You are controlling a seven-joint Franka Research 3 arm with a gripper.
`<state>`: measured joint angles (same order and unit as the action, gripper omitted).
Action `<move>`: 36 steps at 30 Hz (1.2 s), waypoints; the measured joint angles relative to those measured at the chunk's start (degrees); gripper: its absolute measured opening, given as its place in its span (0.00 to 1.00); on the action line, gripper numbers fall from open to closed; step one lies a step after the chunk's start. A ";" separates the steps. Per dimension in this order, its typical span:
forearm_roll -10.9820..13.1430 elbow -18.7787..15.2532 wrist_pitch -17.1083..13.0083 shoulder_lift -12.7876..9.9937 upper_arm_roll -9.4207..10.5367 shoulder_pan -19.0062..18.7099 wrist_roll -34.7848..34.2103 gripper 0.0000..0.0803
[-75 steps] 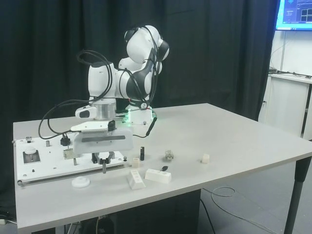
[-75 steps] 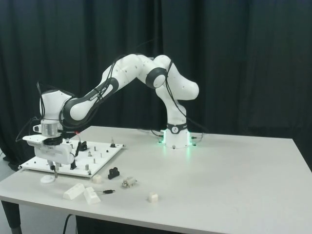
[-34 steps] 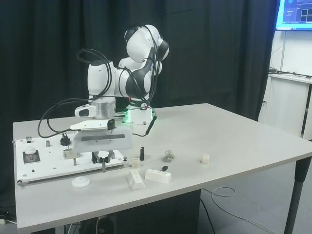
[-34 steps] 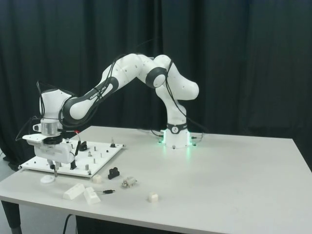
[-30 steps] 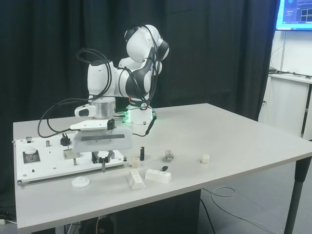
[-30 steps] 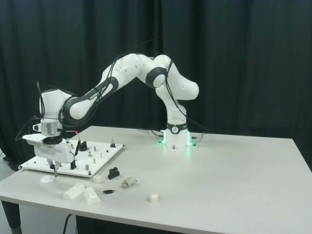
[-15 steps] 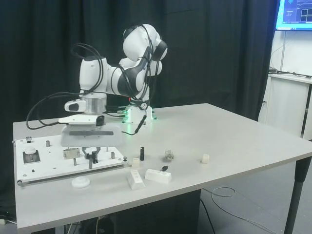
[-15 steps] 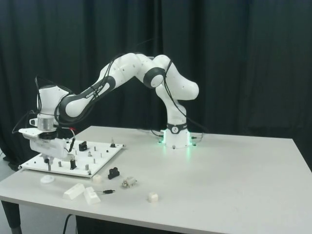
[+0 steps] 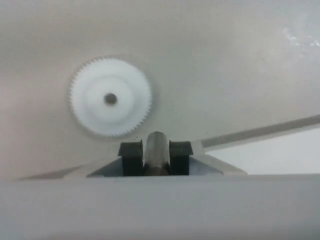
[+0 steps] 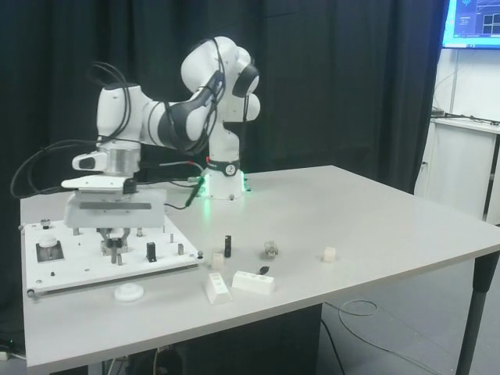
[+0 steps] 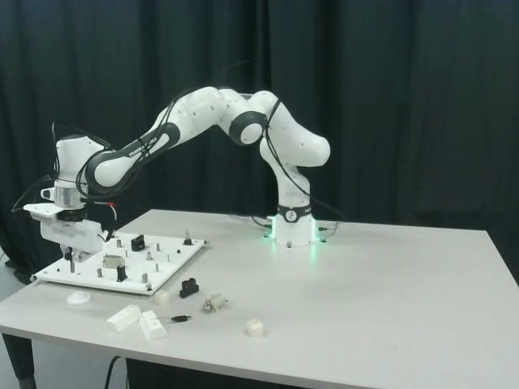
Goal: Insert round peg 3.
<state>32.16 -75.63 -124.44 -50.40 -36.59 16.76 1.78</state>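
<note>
Since the earlier pictures the white arm [image 11: 203, 121] has swung away from the near edge of the white board [image 10: 78, 266], and its gripper [image 10: 116, 248] now hangs over the middle of the board, farther from the loose parts on the table. The big grey table [image 10: 375, 226] lies under it all, and the arm's base, well behind the gripper, glows green [image 11: 270, 235] at the bottom. The board sits right below the gripper, with small posts and black bits standing on it all around the tool. The gripper points straight down. In the wrist view its two black fingers [image 9: 131, 152] are squeezed tight on the round peg [image 9: 157, 145], one finger on each side. The peg is grey, stands upright, and pokes out past the fingertips. It is held in the air, not in any hole yet. A white gear [image 9: 111, 97] with many tiny teeth and a small hole in the middle shows just past the peg's tip in the wrist view. In the room views it lies flat on the table, off the board's near edge. Two white blocks [image 10: 219, 287] lie well off to one side of the gripper. Farther that way sit a small black piece [image 10: 227, 245] and a little white cube [image 10: 329, 254].
</note>
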 joint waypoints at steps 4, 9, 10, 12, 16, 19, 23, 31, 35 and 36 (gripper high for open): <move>0.87 0.00 0.10 0.14 0.00 1.19 2.14 0.13; 1.82 0.00 0.35 0.24 0.00 2.60 4.90 0.13; 2.06 0.00 0.38 0.24 0.00 2.89 5.42 0.13; 2.42 0.00 0.45 0.24 0.00 3.39 6.33 0.13; 2.98 -0.04 0.71 0.24 0.01 4.38 8.11 0.13; 3.59 -0.17 0.93 0.24 0.01 5.03 9.48 0.13; 4.52 -0.52 1.03 0.24 0.10 5.75 11.10 0.13; 6.79 -1.57 1.03 0.11 0.13 6.44 14.98 0.13; 7.42 -2.23 0.99 0.10 0.13 6.48 16.22 0.13; 7.57 -2.38 0.95 0.09 0.13 6.48 16.52 0.13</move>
<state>39.74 -78.01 -123.49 -50.31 -36.46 23.24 18.30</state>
